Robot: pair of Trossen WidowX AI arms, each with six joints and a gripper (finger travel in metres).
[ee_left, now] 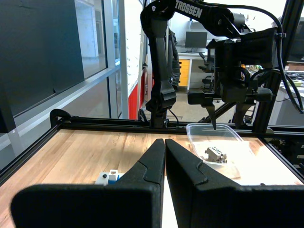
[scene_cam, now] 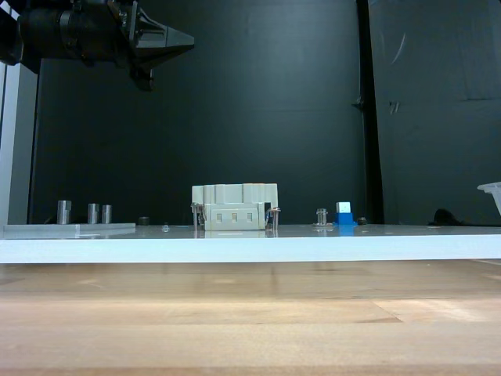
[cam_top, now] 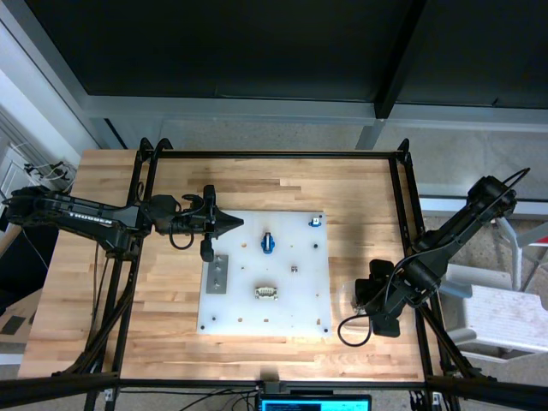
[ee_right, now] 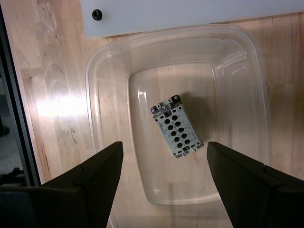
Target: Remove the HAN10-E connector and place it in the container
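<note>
The left tool (cam_top: 236,223) hangs over the 10 o'clock corner of the white task board (cam_top: 295,312), its tips pointing toward 3 o'clock. In the left wrist view its two fingers (ee_left: 142,175) lie pressed together with no gap, holding nothing, and the low view shows it well above the board. Just below it, along the board's 9 o'clock edge, lies a grey metal block (cam_top: 219,275) with two holes. Toward 6 o'clock from the board's middle stands a pale housing (cam_top: 267,294) with metal clips at its ends, upright on the board in the low view. At 12 o'clock from the housing sits a blue knob (cam_top: 267,242), and near the board's 1 o'clock corner is a small blue and white piece (cam_top: 316,221). Off the board's 3 o'clock edge, on the wooden surface (cam_top: 360,184), the right tool (cam_top: 372,296) hovers pointing down over the container (ee_right: 92,85), a clear tray just beside the board. Its fingers (ee_right: 95,178) are spread wide and empty, one on either side. The HAN10-E connector (ee_right: 175,126) lies near the middle of the container's bottom, pin holes up, turned askew to the walls and touching neither finger
</note>
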